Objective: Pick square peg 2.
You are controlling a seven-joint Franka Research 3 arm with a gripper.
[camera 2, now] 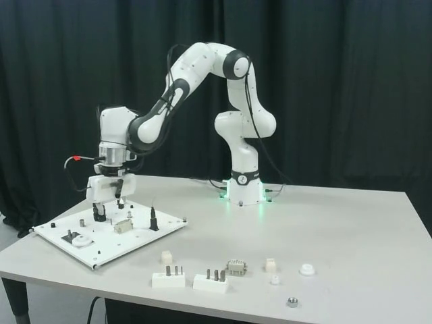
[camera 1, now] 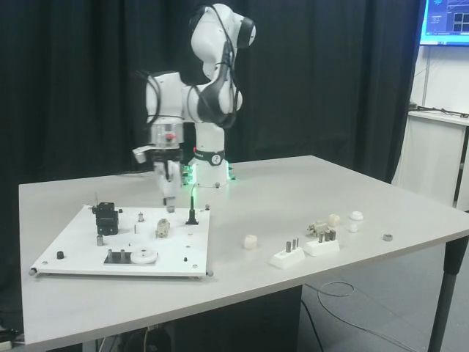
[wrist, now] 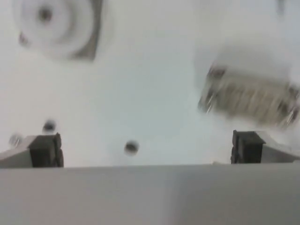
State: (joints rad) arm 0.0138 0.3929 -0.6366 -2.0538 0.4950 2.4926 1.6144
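Small grey pegs stand upright in two white holders point(camera 1: 287, 257) point(camera 1: 322, 247) near the table's front edge; the same holders point(camera 2: 168, 279) point(camera 2: 210, 283) show in the second room view. I cannot tell which peg is square peg 2. My gripper point(camera 1: 167, 188) point(camera 2: 112, 196) hangs over the back part of the white board point(camera 1: 80, 238), far from the holders. In the wrist view the gripper point(wrist: 145, 148) is open, its black fingertips point(wrist: 45, 150) wide apart with nothing between them, only the bare board point(wrist: 150, 84) below.
On the board are a white gear point(camera 1: 144, 256) point(wrist: 51, 23), a black block point(camera 1: 106, 218), a black post point(camera 1: 191, 214) and a metal connector point(camera 1: 163, 228) point(wrist: 248, 96). Another connector point(camera 1: 319, 229), white round parts point(camera 1: 250, 241) point(camera 1: 356, 217) and a nut point(camera 1: 388, 237) lie on the grey table.
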